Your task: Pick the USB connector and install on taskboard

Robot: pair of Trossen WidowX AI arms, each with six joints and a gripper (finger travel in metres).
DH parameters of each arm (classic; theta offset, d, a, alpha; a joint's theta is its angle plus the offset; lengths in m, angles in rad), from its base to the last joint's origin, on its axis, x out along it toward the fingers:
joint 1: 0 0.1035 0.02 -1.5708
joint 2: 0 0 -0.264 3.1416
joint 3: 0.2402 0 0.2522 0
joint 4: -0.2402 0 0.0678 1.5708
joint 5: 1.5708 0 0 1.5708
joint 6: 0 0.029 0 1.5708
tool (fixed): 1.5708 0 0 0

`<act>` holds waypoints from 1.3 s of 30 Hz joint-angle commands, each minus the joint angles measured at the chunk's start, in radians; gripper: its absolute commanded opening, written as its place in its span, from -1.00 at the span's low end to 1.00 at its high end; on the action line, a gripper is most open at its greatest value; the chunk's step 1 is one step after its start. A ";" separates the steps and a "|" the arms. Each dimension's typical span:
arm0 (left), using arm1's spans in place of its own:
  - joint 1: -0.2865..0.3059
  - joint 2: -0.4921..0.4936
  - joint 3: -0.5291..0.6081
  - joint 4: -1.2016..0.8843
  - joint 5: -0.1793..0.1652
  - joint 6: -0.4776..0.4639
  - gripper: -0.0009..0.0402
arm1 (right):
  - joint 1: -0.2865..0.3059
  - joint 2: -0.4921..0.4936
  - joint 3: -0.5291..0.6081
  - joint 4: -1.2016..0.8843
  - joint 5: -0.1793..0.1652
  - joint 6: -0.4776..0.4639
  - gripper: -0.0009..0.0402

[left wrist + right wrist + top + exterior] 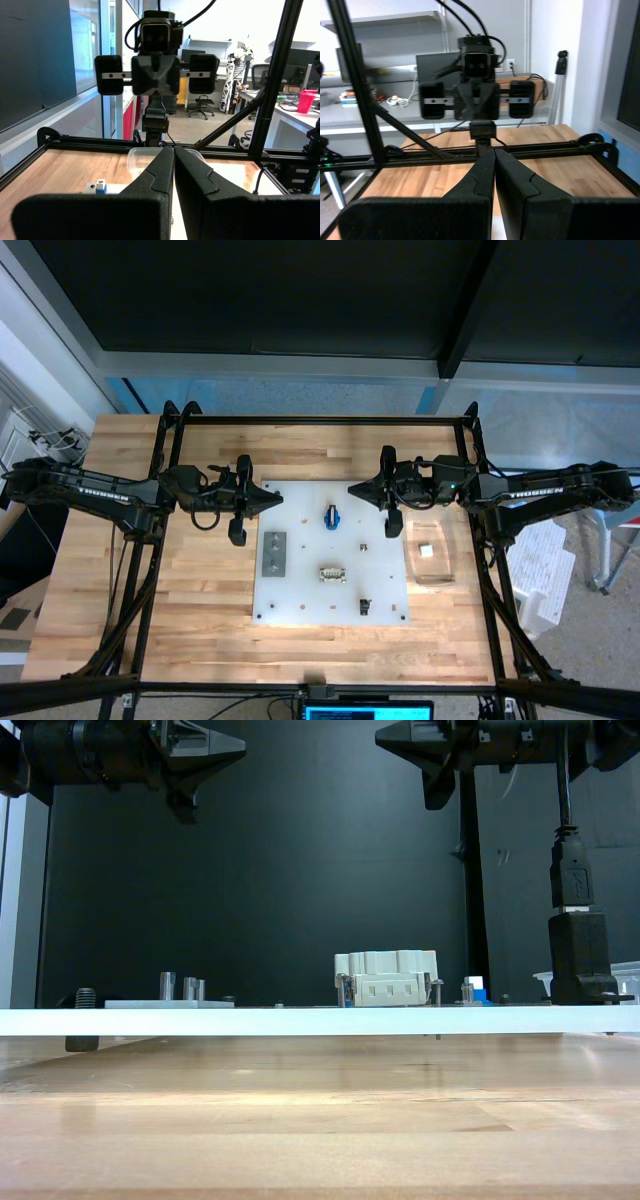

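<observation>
Two idle pincers, plug standing in its socket
Nearest: USB connector (pixel 574 880) upright in the black socket (pixel 582 960) by the near edge of the taskboard (pixel 300 605), a strip of bare metal showing between, so perhaps not fully home. Risks a half-seated plug working loose, or a snag on the cable (pixel 565 790) rising from it during any low sweep, tilting the plug. Farther back and high: left pincer (pixel 277 496) over the board's left side, right pincer (pixel 352 487) over its right, each pressed together on nothing, well apart from the plug.
</observation>
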 commanded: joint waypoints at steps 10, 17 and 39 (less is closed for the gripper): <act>0.000 0.000 0.000 0.000 0.000 0.000 -0.96 | -0.006 0.000 -0.016 0.000 -0.001 0.018 -0.96; 0.000 0.000 0.000 0.000 0.000 0.000 -0.96 | -0.008 0.000 -0.034 0.035 -0.002 0.043 -0.96; 0.000 0.000 0.000 0.000 0.000 0.000 -0.96 | 0.005 0.000 -0.052 0.036 0.001 0.011 -0.96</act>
